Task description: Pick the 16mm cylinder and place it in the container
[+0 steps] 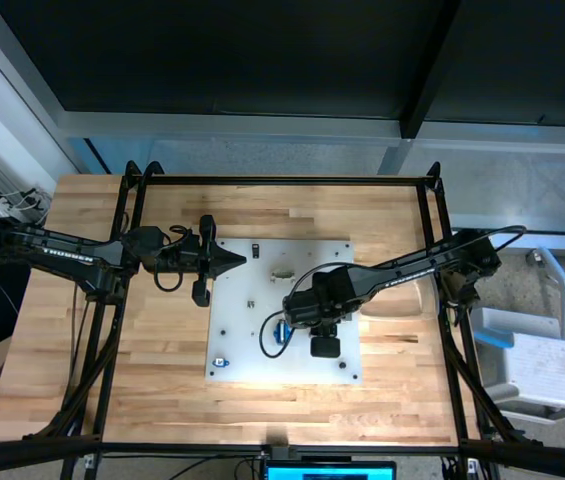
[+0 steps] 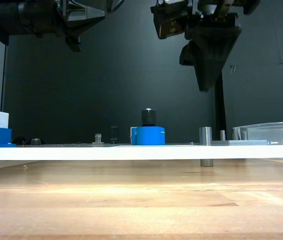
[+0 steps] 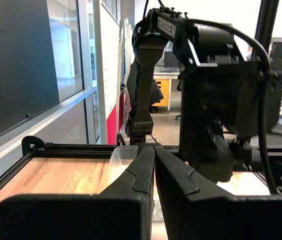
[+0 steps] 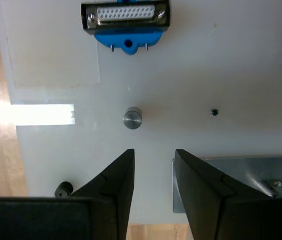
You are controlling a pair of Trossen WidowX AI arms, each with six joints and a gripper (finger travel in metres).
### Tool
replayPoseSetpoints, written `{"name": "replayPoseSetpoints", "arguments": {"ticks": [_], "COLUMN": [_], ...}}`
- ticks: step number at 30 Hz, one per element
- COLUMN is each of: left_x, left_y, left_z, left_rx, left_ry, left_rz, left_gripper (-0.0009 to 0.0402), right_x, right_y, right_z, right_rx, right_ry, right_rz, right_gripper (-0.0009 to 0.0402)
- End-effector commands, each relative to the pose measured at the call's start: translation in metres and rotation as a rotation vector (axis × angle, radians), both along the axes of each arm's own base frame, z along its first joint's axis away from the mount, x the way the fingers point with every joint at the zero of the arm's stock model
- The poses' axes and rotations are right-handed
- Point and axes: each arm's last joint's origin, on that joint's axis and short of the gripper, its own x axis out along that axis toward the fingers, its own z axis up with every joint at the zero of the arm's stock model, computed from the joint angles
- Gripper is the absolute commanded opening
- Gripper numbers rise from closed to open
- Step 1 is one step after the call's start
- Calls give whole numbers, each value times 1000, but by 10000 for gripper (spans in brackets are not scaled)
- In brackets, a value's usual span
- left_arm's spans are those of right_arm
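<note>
Right wrist view gives you the clearest look: the right hand point(image 4: 153, 152) hangs over the white task board point(image 4: 240, 75) with its fingers parted wide and nothing between them. The 16mm cylinder point(image 4: 132, 118) stands upright on the board just ahead of that gap, touching neither finger. A blue connector point(image 4: 126, 25) sits beyond it, and a grey metal block point(image 4: 233, 182) lies beside one finger. From the low view you can see the hand is well above the cylinder. In the high view the container point(image 1: 402, 305) rests on the table point(image 1: 162, 380) just off the board's right edge, partly under the right arm. Your left hand point(image 1: 237, 259) hovers at the board's left edge, fingers pressed together and holding nothing
</note>
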Motion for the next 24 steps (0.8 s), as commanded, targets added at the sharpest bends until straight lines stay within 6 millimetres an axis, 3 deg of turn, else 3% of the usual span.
{"name": "replayPoseSetpoints", "arguments": {"ticks": [1, 12, 24], "left_x": [0, 0, 0], "left_y": [0, 0, 0], "left_z": [0, 0, 0], "left_rx": [0, 0, 0], "left_ry": [0, 0, 0], "left_rz": [0, 0, 0], "left_gripper": [0, 0, 0], "right_x": [3, 7, 17], "right_y": [4, 10, 15], "right_z": [-7, -14, -34], "right_rx": [-5, -35, -42], "right_ry": [12, -1, 16], "right_rz": [10, 19, 25], "right_gripper": [137, 199, 204]}}
